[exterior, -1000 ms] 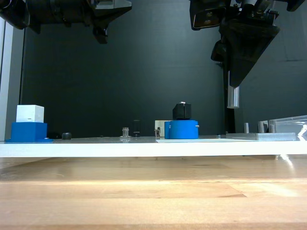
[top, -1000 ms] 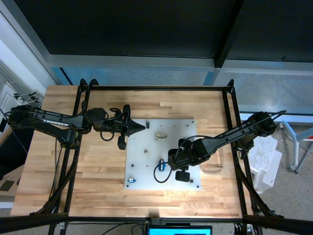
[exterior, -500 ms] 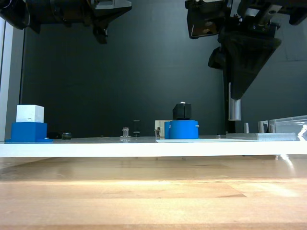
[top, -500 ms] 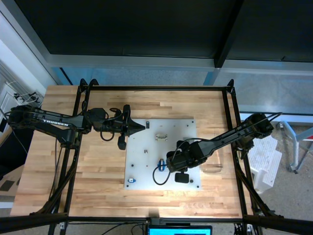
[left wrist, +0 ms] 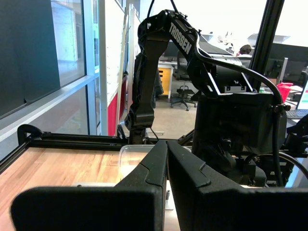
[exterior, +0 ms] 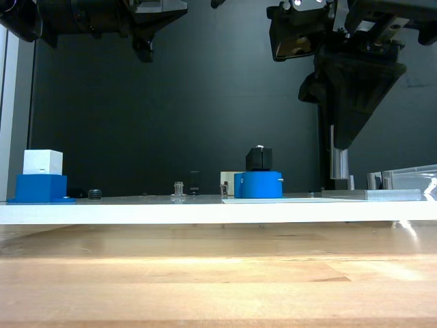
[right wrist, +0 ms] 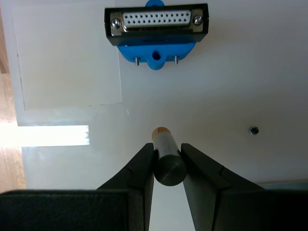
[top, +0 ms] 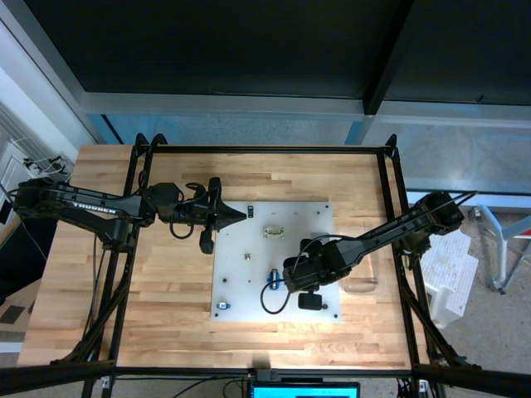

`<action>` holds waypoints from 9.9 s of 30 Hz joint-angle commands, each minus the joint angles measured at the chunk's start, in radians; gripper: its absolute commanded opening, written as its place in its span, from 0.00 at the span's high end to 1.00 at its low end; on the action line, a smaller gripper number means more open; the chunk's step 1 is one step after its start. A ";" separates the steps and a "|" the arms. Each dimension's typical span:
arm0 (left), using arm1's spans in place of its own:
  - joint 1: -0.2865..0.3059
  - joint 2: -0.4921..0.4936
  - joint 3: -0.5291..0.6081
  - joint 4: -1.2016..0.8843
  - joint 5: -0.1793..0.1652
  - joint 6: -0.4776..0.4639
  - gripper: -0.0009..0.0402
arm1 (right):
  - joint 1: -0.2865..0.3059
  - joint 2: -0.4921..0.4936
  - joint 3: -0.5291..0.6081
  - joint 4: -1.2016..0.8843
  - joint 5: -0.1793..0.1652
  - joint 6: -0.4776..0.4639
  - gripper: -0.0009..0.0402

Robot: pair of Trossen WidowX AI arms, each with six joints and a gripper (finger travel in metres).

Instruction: Pick the 16mm cylinder and install on the taskboard

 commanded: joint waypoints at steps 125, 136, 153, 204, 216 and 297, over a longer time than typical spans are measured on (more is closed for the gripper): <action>0.000 0.000 0.000 0.000 0.000 0.000 0.98 | -0.228 -0.501 -0.189 0.281 0.056 -0.323 0.70; 0.000 0.000 0.000 0.000 0.000 0.000 0.98 | -0.309 -0.654 -0.384 0.691 -0.045 -0.375 0.98; 0.000 0.000 0.000 0.000 0.000 0.000 0.98 | -0.318 -0.725 -0.645 1.232 -0.045 -0.394 0.98; 0.001 0.000 0.000 0.000 0.000 0.000 0.98 | -0.354 -0.736 -0.642 1.237 -0.070 -0.395 0.98; 0.001 0.000 0.000 0.000 0.000 0.000 0.98 | -0.353 -0.736 -0.642 1.236 -0.071 -0.395 0.98; 0.000 0.000 0.000 0.000 0.000 0.000 0.98 | -0.353 -0.736 -0.642 1.236 -0.071 -0.395 0.98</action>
